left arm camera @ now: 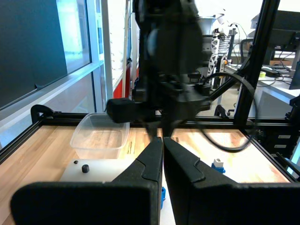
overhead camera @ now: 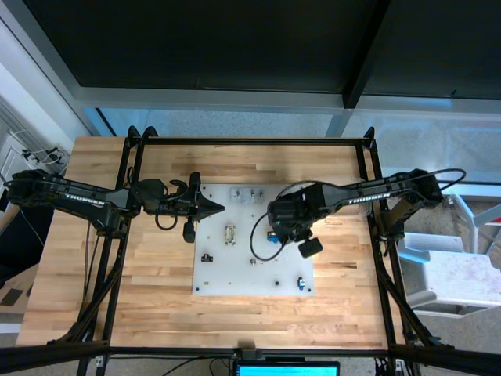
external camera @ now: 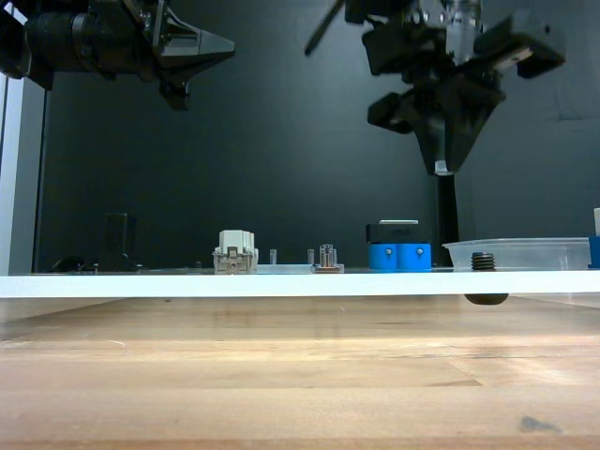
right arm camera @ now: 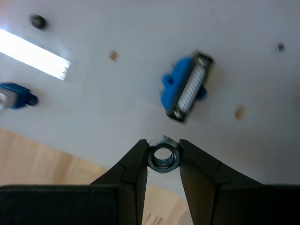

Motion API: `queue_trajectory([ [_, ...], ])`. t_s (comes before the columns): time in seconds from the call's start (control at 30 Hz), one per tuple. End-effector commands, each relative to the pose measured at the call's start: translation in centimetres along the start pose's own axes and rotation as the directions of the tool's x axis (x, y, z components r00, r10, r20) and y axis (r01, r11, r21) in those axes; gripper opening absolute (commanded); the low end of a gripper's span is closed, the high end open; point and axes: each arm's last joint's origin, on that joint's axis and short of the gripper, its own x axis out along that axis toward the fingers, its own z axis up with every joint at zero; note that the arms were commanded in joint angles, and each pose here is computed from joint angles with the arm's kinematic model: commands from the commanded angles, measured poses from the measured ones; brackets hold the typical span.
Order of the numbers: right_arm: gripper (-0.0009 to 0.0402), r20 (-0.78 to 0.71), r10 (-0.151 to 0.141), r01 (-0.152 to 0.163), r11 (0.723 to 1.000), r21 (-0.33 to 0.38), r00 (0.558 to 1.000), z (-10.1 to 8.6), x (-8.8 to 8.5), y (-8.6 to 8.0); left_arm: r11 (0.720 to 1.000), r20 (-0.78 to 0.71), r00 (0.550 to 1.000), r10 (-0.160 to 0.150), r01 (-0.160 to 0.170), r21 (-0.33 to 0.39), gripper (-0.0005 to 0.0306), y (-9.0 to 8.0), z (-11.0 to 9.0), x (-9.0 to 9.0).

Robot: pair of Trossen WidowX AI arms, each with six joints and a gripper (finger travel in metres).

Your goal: Unfasten the M12 fastener and place in the container

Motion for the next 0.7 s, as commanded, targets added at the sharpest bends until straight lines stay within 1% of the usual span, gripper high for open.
queue_trajectory([
  [0.03,0.0025,-0.014,-0.003,0.003,0.999,0.042,1.000,-1.4,0.1,-0.9,1.000,0.000,1.000,0.000,0.000,0.000,0.0000,0.0,0.0,0.0],
  [0.33,0.0025,-0.038,-0.013,0.019,0.986,0.164,0.999,-5.8,0.4,-2.8,1.000,0.000,1.000,0.000,0.000,0.000,0.0000,0.0,0.0,0.0],
  [0.47,0.0025,-0.044,-0.020,0.029,0.974,0.225,0.999,-7.7,0.5,-3.6,1.000,0.000,1.000,0.000,0.000,0.000,0.0000,0.0,0.0,0.0],
  [0.7,0.0025,-0.060,-0.029,0.047,0.942,0.334,0.998,-10.9,0.6,-4.8,1.000,0.000,1.000,0.000,0.000,0.000,0.0000,0.0,0.0,0.0],
])
